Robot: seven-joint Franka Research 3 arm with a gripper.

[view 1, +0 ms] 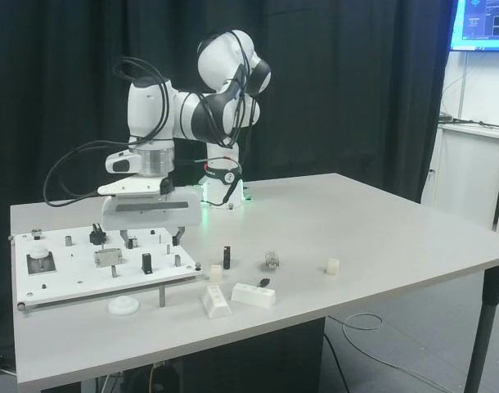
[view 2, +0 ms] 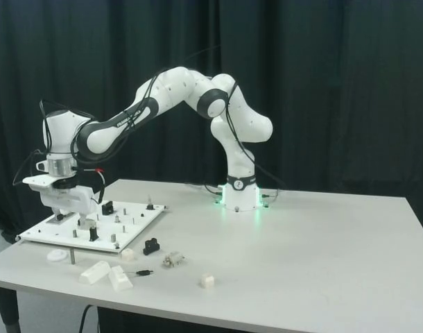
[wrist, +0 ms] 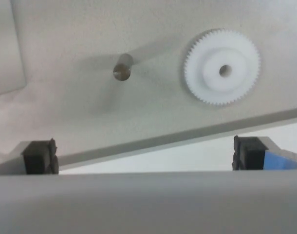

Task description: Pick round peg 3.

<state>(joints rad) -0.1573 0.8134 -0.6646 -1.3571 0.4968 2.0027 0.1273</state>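
Grey table (view 1: 380, 221) with white board (view 1: 37, 286), gear (view 1: 123, 306), seemingly upright peg (view 1: 162, 296).

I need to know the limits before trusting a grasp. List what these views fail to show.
- Round peg: in the wrist view only its top end is clear; its length is foreshortened.
- Pincer: in the second room view the arm's wrist hides its fingers.
- White board: its small fixtures are too small to name in either room view.
- White gear: its height is unreadable from above.

Even overhead room light, soft shadows on table (view 1: 380, 221); wrist view blurry near lens; green glow at arm base (view 2: 239, 201).
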